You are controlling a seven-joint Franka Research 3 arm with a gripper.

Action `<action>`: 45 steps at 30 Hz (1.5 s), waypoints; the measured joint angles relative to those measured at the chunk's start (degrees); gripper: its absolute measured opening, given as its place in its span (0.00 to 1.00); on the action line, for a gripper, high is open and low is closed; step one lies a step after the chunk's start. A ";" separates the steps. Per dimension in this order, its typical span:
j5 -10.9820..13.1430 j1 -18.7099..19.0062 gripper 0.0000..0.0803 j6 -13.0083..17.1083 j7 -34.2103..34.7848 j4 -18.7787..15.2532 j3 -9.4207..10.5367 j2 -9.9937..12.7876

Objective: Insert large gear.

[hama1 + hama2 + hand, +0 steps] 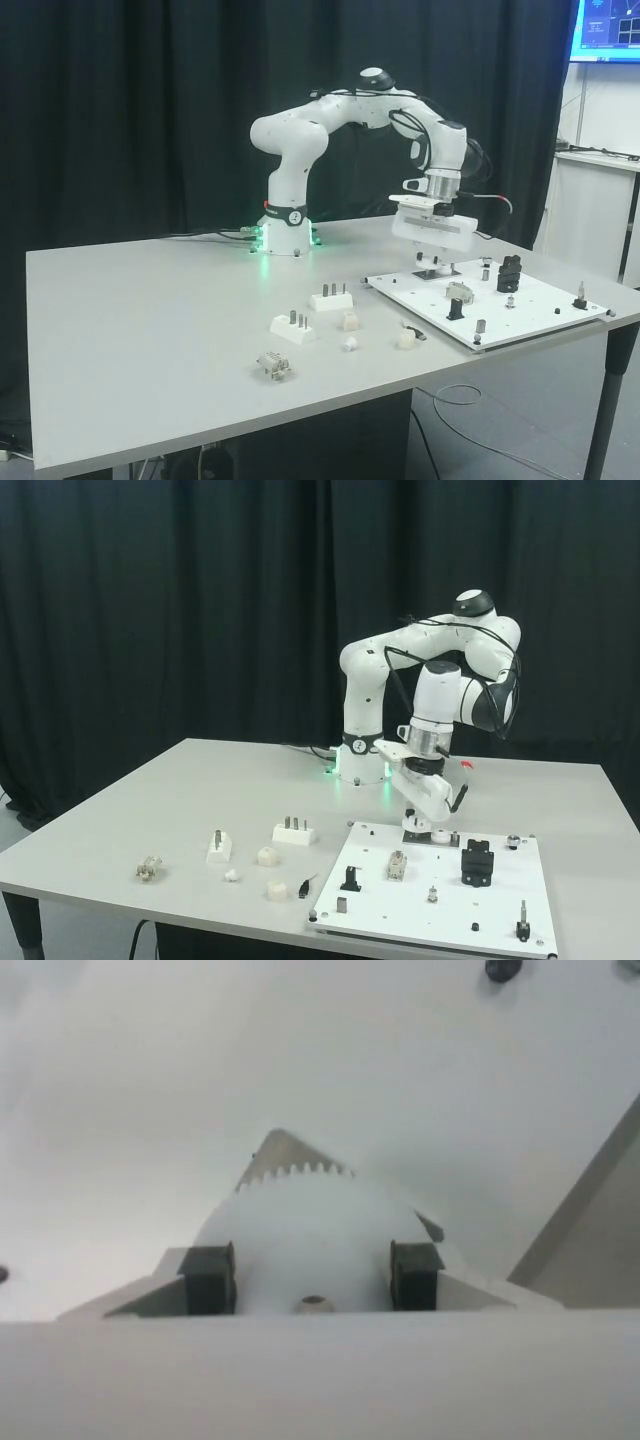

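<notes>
Gripping large gear (312, 1250) – between end effector (312, 1278) fingers | over white board (500, 890)

Gear (312, 1245) partly cut off behind the wrist body; small parts on board (500, 920) too tiny to identify.

Almost no writing can be read here. On the black ring at the base of the white arm (284, 214) there is a small white mark, seen in the first room view, but I cannot tell which figure it is. A screen (605, 30) in the upper corner of that view shows some small light lines, too small to read. The wrist view and the second room view show no text, label or number.
</notes>
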 joint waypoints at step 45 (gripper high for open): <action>1.62 -0.18 0.41 1.18 1.21 -0.80 0.90 -1.30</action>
